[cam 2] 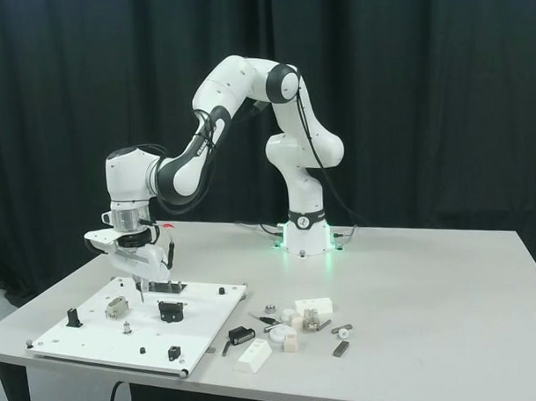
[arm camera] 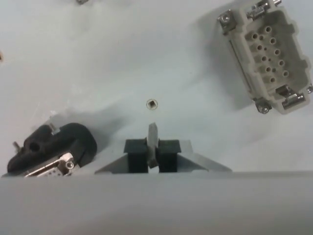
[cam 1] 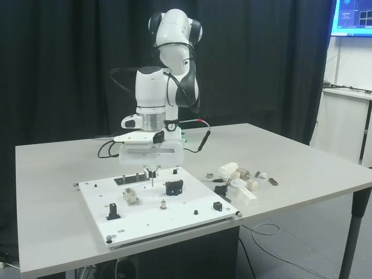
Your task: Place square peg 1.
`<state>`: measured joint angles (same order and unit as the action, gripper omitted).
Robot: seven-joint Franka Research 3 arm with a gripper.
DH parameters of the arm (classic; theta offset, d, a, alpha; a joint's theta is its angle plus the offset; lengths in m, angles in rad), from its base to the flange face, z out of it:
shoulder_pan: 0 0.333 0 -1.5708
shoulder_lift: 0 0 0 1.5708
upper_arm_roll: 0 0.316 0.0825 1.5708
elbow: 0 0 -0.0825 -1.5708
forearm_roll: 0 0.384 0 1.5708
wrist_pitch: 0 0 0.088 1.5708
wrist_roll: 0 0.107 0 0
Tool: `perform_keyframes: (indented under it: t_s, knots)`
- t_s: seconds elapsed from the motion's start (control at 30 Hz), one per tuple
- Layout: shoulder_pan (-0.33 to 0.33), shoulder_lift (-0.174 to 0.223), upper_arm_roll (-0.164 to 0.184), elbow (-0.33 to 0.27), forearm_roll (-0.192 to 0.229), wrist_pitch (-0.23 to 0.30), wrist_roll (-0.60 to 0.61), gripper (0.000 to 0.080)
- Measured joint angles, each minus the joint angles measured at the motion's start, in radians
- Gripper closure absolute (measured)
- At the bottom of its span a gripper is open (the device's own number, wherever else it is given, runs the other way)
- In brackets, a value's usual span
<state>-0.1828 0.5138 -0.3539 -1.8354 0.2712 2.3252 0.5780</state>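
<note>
Wrist view: jaws clenched on the square peg (arm camera: 152, 144), held upright above its socket (arm camera: 152, 104) for insertion.

No legible text, labels, brand marks or numbers in any view. A wall screen (cam 1: 353, 17) at the far right of the first room view shows a display, but its content is too small to read. The white board (cam 1: 154, 206) on the surface, the multi-pin connector (arm camera: 266, 54) and the arm carry no readable markings.
</note>
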Motion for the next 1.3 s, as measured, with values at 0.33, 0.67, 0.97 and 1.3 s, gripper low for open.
perform_keyframes:
  t_s: [0.33, 0.67, 0.97, 1.3]
  knots:
    - [0.017, 0.000, -0.011, 0.000, 0.000, -0.002, 0.000, 0.0761]
    - [0.026, 0.000, -0.021, 0.000, -0.001, -0.002, 0.001, 0.0762]
    - [0.035, 0.000, -0.033, -0.001, -0.004, -0.001, 0.001, 0.0762]
    - [0.040, 0.000, -0.039, -0.001, -0.004, 0.000, 0.001, 0.0762]
